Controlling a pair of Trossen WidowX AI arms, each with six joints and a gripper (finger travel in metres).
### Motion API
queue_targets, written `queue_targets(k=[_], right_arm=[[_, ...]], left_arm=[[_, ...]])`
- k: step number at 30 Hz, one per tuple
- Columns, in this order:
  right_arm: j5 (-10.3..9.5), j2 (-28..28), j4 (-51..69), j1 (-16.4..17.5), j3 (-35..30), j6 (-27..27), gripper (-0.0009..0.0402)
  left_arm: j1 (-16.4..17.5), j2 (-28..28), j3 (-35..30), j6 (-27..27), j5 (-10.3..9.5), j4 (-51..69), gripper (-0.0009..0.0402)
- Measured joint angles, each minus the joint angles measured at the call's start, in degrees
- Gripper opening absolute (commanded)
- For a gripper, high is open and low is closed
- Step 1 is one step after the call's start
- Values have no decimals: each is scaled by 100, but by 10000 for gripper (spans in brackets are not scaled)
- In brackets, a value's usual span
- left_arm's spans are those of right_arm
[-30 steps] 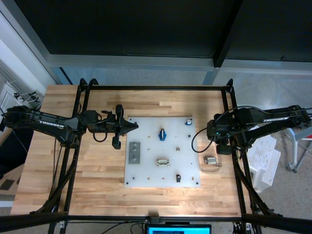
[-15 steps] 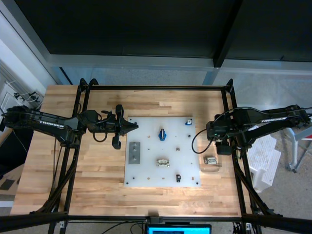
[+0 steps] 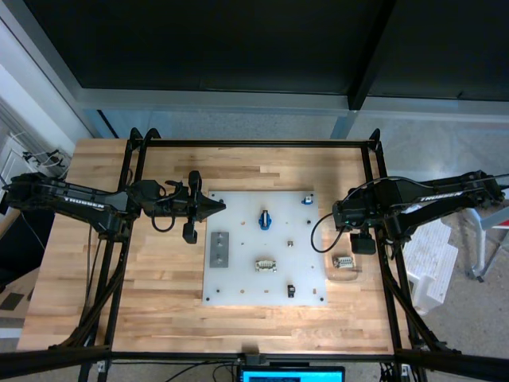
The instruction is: Pick the HAN10E connector and install on the hub
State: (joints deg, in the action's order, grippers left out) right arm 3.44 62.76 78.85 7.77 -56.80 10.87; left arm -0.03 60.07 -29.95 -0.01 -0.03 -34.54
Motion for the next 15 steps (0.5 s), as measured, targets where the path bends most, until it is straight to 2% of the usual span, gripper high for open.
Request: queue_targets(k=[15], right_arm=[[-2, 4, -544, 271, 531, 68, 268]], left_arm=[[0, 0, 0, 2, 0, 0, 0]])
